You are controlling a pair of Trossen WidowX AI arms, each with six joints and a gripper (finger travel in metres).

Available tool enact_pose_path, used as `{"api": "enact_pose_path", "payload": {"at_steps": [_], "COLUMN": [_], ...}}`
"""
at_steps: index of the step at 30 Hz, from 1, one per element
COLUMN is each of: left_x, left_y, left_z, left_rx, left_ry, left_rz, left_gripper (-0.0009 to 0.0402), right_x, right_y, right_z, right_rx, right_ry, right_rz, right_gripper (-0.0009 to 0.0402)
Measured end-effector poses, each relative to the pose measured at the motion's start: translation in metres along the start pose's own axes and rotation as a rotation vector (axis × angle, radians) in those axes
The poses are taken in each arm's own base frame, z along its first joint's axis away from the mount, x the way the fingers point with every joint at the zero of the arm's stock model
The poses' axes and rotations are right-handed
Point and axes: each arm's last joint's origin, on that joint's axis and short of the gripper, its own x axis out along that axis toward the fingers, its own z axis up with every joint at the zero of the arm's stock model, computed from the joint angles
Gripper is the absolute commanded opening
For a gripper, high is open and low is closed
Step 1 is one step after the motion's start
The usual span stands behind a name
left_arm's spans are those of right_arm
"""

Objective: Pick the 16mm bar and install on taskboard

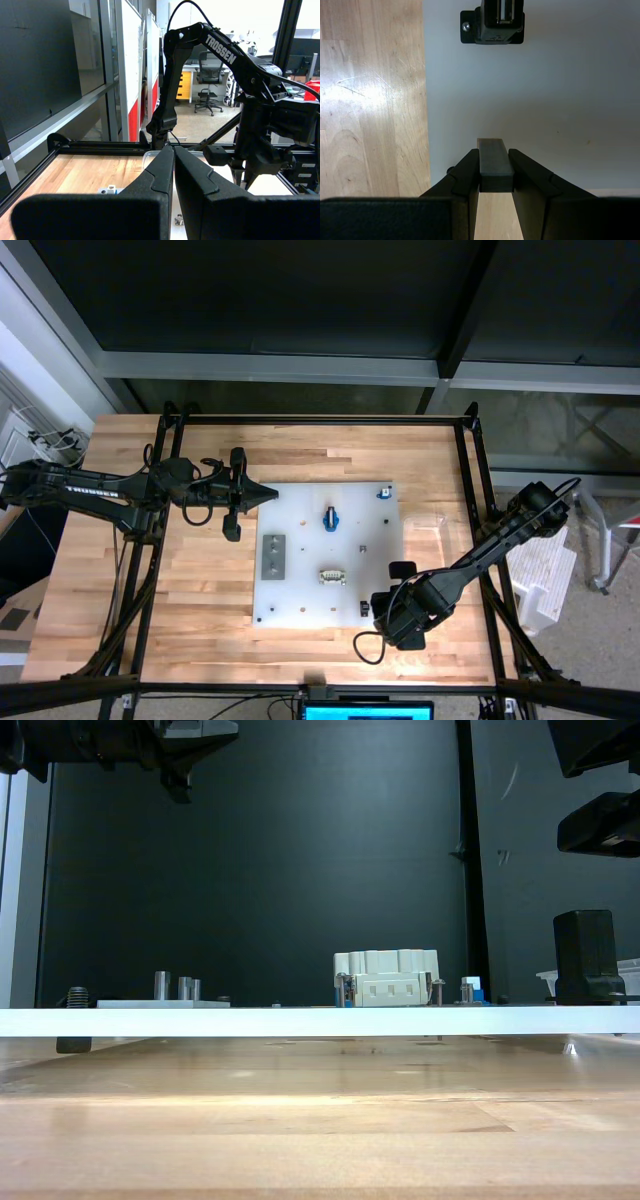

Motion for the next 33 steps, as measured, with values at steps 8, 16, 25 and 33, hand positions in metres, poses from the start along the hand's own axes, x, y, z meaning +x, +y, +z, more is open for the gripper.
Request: {"api": "enact_pose_path", "payload": {"at_steps": [8, 16, 25, 33], "left_x": [0.0, 0.0, 0.0, 0.0], "left_y": [0.0, 0.0, 0.0, 0.0], "left_z": [0.0, -0.0001, 0.0, 0.0], "left_rx": [0.0, 0.0, 0.0, 0.0], "left_ry": [0.0, 0.0, 0.0, 0.0], "left_rz": [0.0, 0.0, 0.0, 0.0], "left_gripper": [0.0001, 0.0001, 0.0001, 0.0001], "right_x": [0.003, 0.0054, 0.0064, 0.0066], "right_y": [-0.0009, -0.0017, -0.0027, -0.0027], "right_z": [-0.0016, -0.0024, -0.0022, -0.0019], "right_rx": [-0.003, -0.007, -0.01, -0.005], "right_ry": [-0.003, 0.002, 0.006, 0.004], "right_rz": [0.003, 0.001, -0.003, -0.002], "right_gripper": [0.0011, 0.0011, 0.0012, 0.0012]}}
